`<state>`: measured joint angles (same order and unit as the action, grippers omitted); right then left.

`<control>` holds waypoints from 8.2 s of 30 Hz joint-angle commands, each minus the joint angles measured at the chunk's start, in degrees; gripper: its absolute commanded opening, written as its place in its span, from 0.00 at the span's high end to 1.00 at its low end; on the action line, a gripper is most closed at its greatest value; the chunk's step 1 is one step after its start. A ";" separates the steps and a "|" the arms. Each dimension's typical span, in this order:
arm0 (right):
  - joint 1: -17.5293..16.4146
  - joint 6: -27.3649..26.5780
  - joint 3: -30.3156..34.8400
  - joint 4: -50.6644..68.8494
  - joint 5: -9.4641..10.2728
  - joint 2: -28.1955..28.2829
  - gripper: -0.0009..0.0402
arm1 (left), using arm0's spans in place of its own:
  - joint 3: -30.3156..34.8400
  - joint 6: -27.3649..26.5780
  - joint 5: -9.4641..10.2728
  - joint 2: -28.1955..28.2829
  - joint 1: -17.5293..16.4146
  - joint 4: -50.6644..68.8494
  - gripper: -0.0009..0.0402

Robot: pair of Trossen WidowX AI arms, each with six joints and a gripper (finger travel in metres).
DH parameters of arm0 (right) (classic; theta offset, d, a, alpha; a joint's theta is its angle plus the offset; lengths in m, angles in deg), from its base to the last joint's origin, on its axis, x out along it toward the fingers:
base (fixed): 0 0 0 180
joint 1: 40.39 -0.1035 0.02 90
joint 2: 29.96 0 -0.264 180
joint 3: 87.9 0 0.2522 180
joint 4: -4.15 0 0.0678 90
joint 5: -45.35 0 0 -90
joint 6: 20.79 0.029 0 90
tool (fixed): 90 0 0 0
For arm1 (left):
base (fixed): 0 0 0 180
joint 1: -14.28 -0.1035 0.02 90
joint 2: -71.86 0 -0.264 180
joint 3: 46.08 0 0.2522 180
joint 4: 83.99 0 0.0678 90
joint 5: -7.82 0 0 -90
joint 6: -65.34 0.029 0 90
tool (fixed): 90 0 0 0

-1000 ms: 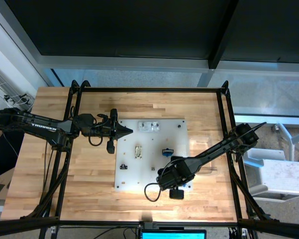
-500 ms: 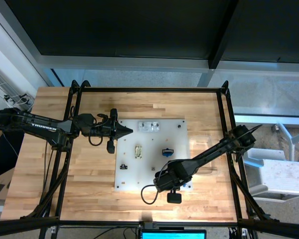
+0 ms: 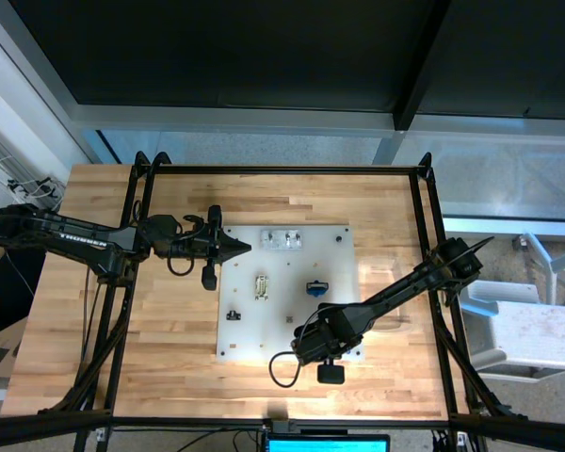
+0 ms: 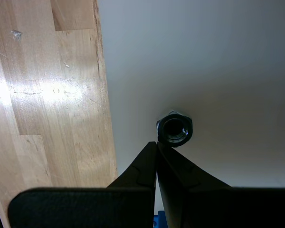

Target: Unfasten the M12 fastener and place in the container

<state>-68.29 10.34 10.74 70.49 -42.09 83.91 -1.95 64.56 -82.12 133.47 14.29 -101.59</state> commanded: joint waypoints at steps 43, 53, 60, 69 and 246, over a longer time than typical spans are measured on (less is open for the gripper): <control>0.02 58.77 5.53 4.76 -2.54 -1.55 0.96 | 0.00 0.02 0.00 0.00 0.00 0.00 0.98; 0.07 63.23 5.53 4.50 -2.56 -0.94 0.59 | 0.00 0.02 0.00 0.00 0.00 0.00 0.98; 0.07 64.08 5.22 4.44 -2.51 -0.04 0.40 | 0.00 0.02 0.00 0.00 0.00 0.00 0.98; 0.20 64.04 3.72 1.90 -2.56 1.01 0.41 | 0.00 0.02 0.00 0.00 -0.02 0.02 0.98; 7.02 -4.61 -31.41 13.14 -7.08 -42.95 0.52 | 0.00 0.02 0.00 0.00 -0.02 0.00 0.98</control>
<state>-61.25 5.71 -20.71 83.89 -49.17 40.94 -1.95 64.56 -82.12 133.47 14.29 -101.59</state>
